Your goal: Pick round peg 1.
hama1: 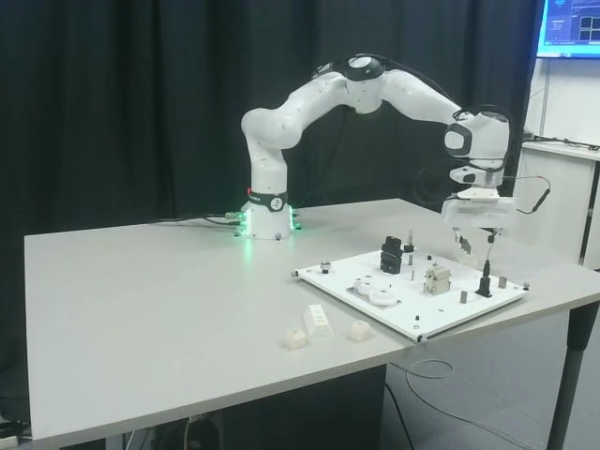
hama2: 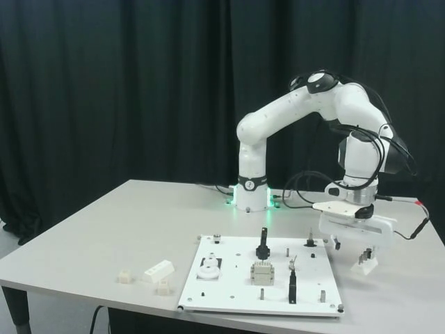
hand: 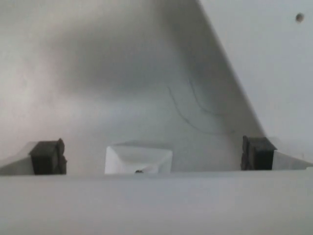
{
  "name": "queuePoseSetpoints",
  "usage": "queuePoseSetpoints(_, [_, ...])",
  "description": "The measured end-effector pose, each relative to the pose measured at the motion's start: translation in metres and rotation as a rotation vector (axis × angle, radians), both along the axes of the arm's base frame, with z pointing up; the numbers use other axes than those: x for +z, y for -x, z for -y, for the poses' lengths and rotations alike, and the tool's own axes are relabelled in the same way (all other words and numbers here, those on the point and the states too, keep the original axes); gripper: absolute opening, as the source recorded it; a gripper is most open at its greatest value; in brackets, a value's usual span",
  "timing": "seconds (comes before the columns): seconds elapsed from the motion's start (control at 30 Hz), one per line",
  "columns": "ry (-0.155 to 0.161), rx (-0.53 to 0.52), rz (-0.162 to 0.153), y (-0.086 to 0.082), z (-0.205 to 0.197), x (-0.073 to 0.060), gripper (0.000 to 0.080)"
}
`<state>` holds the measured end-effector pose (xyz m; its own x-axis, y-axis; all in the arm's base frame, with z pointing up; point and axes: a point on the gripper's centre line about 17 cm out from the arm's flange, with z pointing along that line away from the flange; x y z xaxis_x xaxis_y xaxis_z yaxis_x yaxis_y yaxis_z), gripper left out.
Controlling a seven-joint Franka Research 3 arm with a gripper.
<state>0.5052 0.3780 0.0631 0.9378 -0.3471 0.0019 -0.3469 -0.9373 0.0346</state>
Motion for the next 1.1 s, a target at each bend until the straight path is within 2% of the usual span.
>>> queuePoseSetpoints(0.3, [-0.016,0.001,0.047,0.015,-0.011,-0.009,0.08])
queuePoseSetpoints(0.57, [-0.021,-0.002,0.085,0.02,-0.016,-0.018,0.08])
queuePoseSetpoints(0.83, [-0.026,-0.007,0.106,0.022,-0.021,-0.031,0.08])
queuePoseSetpoints(1.1, [-0.025,-0.013,0.123,0.022,-0.025,-0.038,0.08])
